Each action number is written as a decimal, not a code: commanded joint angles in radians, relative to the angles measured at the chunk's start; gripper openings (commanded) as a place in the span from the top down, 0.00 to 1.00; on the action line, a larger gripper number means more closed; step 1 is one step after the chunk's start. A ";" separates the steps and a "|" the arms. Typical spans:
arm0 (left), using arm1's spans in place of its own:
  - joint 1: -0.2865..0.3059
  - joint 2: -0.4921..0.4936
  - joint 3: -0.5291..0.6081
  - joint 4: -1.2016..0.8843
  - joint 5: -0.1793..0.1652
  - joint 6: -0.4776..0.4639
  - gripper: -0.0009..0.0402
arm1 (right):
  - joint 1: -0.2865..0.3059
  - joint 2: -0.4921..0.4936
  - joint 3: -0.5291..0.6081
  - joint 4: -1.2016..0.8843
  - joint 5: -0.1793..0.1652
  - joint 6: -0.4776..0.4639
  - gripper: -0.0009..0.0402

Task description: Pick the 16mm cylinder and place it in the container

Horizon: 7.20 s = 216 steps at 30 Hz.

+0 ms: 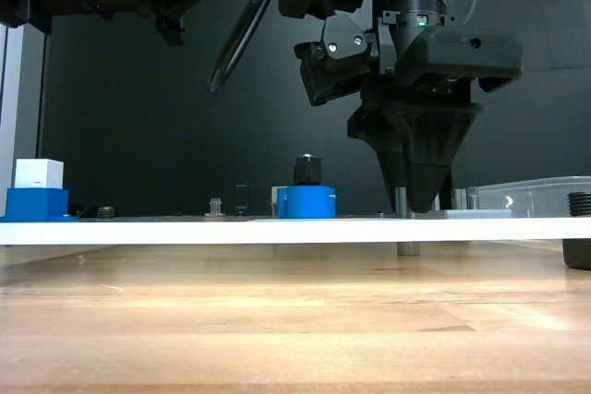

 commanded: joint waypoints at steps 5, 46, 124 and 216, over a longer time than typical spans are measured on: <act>0.000 0.000 0.000 0.000 0.000 0.000 0.98 | 0.000 -0.003 0.000 0.003 0.016 -0.014 0.61; 0.000 0.000 0.000 0.000 0.000 0.000 0.98 | 0.000 -0.086 0.001 -0.046 0.015 -0.021 0.97; 0.000 0.000 0.000 0.000 0.000 0.000 0.98 | -0.348 -0.906 -0.811 0.050 0.153 0.163 0.97; 0.000 0.000 0.000 0.000 0.000 0.000 0.98 | -0.346 -0.906 -0.476 -0.203 0.171 0.348 0.54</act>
